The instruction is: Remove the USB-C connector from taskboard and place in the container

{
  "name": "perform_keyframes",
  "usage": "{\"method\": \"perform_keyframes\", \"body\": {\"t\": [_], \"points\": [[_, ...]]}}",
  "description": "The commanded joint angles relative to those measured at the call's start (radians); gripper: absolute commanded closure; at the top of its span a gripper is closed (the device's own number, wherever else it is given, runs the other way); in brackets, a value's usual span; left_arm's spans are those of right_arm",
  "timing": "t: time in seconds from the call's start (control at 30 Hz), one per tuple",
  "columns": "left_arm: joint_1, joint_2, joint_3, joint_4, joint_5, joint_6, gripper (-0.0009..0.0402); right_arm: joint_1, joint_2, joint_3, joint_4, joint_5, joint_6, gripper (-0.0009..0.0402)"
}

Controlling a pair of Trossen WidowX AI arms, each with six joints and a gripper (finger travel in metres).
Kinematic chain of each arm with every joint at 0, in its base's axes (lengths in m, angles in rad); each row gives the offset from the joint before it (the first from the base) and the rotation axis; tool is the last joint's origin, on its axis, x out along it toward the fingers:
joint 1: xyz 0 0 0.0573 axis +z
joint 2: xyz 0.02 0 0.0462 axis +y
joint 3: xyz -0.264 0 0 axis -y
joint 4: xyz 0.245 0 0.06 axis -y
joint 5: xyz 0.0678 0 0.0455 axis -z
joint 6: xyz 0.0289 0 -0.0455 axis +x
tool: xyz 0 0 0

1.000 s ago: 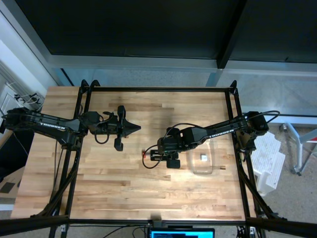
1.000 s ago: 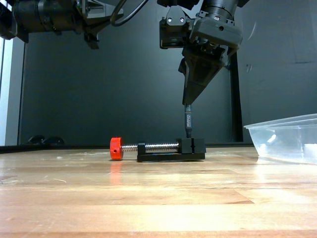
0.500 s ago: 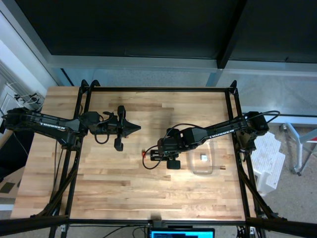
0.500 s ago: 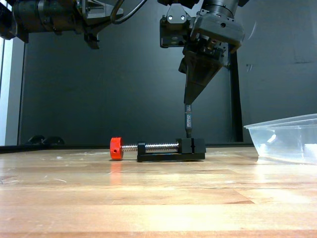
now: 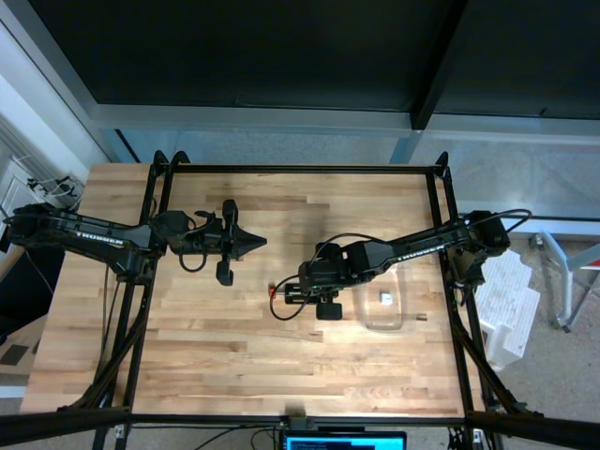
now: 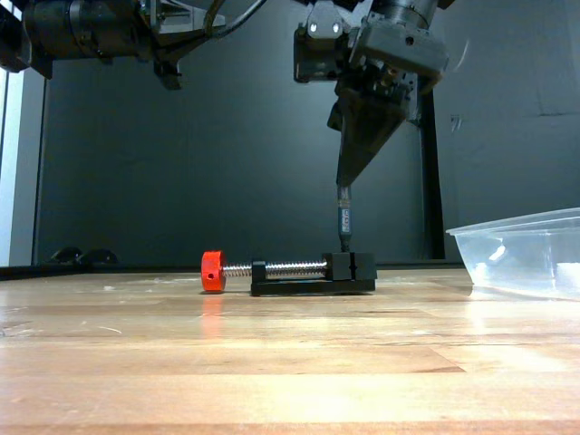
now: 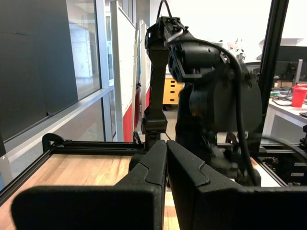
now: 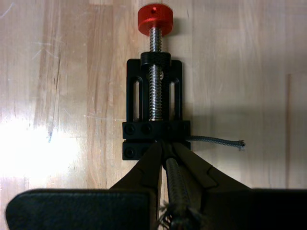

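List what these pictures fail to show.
- Low view: the USB-C connector stands in the taskboard, which hides its tip; the frame edge cuts off the container.
- High view: the right gripper, closed on the connector, covers it.
- Left wrist view: the left gripper, parked shut at the left, blocks sight of the taskboard.

We see the right tool [image 6: 344,184] a little higher over the taskboard [image 6: 313,273] than it was a second ago. In the low view its grey wrist housing has climbed, so more of it is cut off by the upper edge, and the pinched fingertips sit slightly further up. The climb came in small steps across both earlier moments. From above, the camera block on that arm has edged a touch toward the view's left. Whether the USB-C connector [image 6: 343,220] has risen with the tool we cannot tell
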Motion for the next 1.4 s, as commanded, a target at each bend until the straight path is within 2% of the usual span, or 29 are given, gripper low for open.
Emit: {"method": "perform_keyframes", "body": {"t": [0.03,0.5,0.67,1.4], "points": [[0.000,0.000,0.000,0.000,0.000,0.000,0.0393,0.000,-0.014,0.003,-0.001,-0.001,0.000,0.0393],[0.000,0.000,0.000,0.000,0.000,0.000,0.0393,0.004,-0.074,0.003,-0.030,-0.001,0.001,0.0393],[0.000,0.000,0.000,0.000,0.000,0.000,0.0393,0.027,-0.118,-0.007,-0.069,-0.001,0.012,0.0393],[0.000,0.000,0.000,0.000,0.000,0.000,0.0393,0.077,-0.472,-0.386,-0.077,-0.001,0.208,0.0393]]}}
